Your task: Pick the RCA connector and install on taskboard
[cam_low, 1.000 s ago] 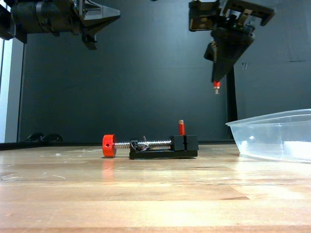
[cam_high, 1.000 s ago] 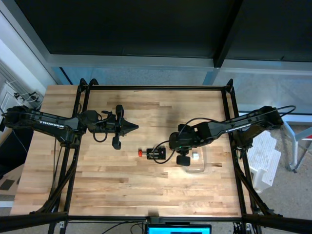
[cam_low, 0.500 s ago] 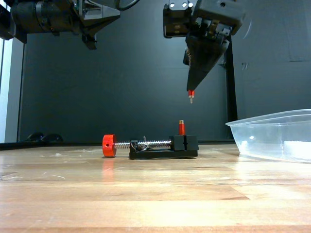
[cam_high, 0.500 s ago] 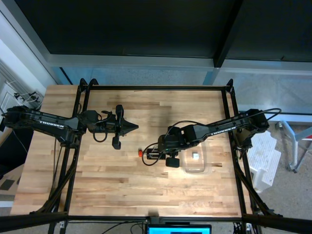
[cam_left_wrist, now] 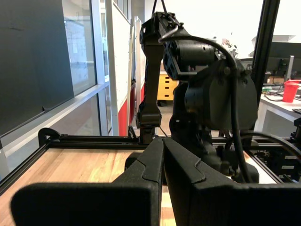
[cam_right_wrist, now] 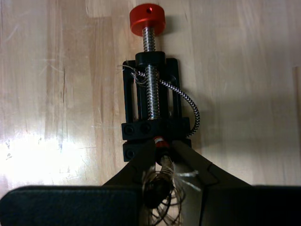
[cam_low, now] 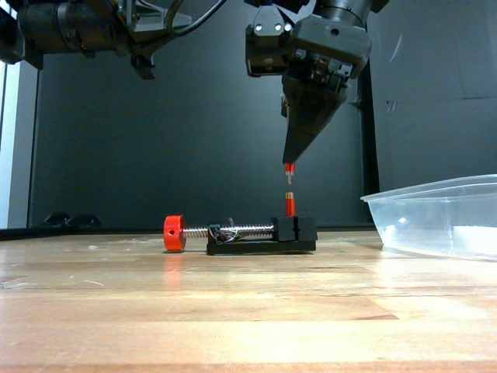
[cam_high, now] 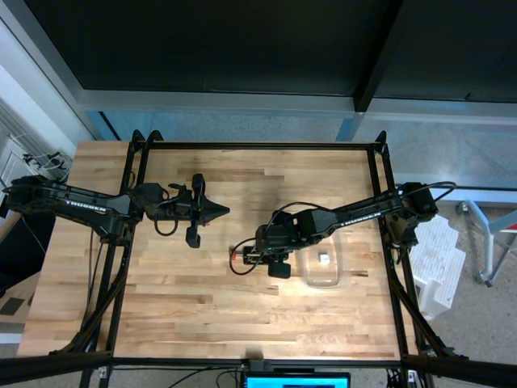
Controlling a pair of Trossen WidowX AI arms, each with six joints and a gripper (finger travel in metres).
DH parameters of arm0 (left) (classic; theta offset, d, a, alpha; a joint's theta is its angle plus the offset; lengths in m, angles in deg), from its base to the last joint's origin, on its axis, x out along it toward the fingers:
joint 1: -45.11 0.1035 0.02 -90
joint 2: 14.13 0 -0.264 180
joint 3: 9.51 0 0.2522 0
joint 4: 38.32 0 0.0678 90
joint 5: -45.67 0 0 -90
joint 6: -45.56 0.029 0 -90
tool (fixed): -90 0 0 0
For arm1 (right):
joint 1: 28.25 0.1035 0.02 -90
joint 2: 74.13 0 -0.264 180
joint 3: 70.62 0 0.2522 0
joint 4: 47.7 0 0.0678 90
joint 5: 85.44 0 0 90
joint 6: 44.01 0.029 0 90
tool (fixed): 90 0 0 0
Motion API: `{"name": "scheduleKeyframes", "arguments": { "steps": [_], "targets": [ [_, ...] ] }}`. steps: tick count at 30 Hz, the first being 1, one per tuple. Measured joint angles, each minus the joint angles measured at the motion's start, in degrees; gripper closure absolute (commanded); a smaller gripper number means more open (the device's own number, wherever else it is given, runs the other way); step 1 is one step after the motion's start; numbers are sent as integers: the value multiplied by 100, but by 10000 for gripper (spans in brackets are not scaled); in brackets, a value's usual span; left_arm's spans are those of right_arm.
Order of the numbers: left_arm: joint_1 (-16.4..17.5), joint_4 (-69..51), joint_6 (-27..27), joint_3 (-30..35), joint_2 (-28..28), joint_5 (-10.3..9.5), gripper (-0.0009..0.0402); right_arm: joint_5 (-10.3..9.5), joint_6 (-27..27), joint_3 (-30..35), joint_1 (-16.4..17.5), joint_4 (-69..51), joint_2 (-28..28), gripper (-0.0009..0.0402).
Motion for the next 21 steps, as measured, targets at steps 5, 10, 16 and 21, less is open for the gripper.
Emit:
{"name": "scheduleKeyframes", "arguments": {
  "steps": [5,10,16,21],
  "targets": [
    [0,-2,2,0,0,0,393,0,-17,0,0,33,44,393],
    [0,-4,2,-2,0,0,393,0,-26,0,0,31,46,393],
    [0,-4,2,0,0,0,393,0,-44,-2,-4,39,46,393],
    [0,-4,2,0,0,0,393,0,-44,-7,-7,48,48,393]
  ]
}}
